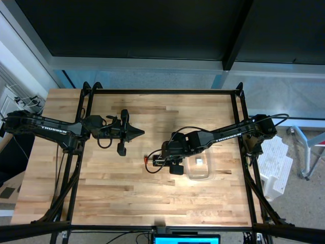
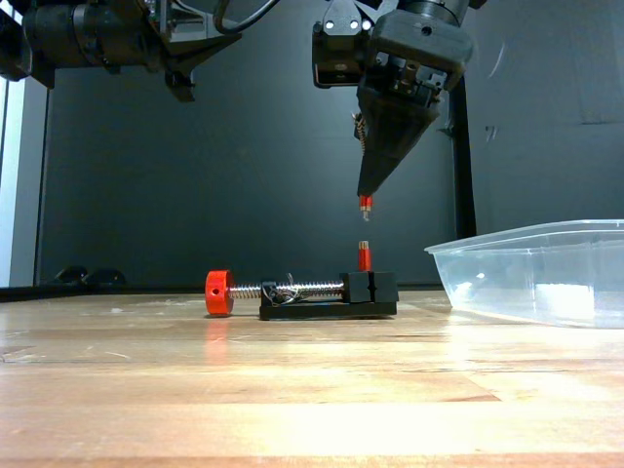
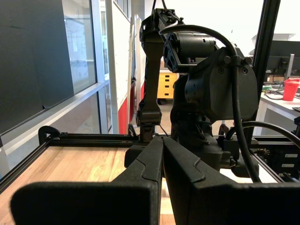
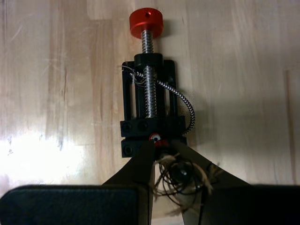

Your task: Pick the RCA connector and install on taskboard

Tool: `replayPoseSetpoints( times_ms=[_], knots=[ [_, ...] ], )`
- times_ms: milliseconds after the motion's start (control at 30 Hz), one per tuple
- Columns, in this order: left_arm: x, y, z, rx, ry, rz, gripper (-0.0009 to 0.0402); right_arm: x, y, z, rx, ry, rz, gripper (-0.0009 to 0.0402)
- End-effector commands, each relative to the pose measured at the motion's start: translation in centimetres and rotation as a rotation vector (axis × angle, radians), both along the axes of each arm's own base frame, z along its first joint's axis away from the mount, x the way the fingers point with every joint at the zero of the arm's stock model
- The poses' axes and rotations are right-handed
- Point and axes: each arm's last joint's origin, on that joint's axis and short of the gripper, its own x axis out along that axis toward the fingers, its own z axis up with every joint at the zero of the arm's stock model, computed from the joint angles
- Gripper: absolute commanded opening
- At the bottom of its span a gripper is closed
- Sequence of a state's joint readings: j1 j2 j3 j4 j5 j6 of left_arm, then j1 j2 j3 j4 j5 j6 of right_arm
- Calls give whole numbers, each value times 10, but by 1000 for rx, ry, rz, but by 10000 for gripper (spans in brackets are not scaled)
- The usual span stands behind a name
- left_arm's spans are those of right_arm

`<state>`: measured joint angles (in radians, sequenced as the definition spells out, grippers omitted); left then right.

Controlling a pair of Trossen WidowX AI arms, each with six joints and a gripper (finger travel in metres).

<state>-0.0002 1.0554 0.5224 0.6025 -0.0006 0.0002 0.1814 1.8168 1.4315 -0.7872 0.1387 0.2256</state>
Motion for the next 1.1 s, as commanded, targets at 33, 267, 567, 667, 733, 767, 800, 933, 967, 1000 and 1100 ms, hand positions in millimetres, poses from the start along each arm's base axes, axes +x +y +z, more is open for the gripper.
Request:
replayPoseSetpoints(
  times_ms=[33, 267, 567, 667, 733, 767, 800, 933, 967, 1000, 1100],
  knots=[
    [0, 0, 0, 0, 0, 0, 0, 3, -1, -5, 0, 5, -4, 0],
    [0, 0, 0, 0, 0, 0, 0, 5, 0, -8, 0, 4, -4, 0],
    [0, 0, 0, 0, 0, 0, 0, 4, 0, -10, 8, 8, -15, 0],
    [0, 0, 0, 0, 0, 0, 0, 4, 0, -11, 9, 14, -20, 0],
    [0, 0, 0, 0, 0, 0, 0, 3, 0, -12, 9, 14, -20, 0],
    [0, 0, 0, 0, 0, 0, 0, 3, 0, -12, 9, 14, -20, 0],
    [0, 0, 0, 0, 0, 0, 0, 3, 0, -12, 9, 14, -20, 0],
    [0, 0, 0, 0, 0, 0, 0, 4, 0, -12, 9, 12, -20, 0],
    [0, 0, 0, 0, 0, 0, 0, 4, 0, -12, 9, 11, -20, 0],
    [0, 0, 0, 0, 0, 0, 0, 4, 0, -12, 10, 10, -20, 0],
    [0, 0, 0, 0, 0, 0, 0, 4, 0, -12, 10, 8, -20, 0]
  ],
)
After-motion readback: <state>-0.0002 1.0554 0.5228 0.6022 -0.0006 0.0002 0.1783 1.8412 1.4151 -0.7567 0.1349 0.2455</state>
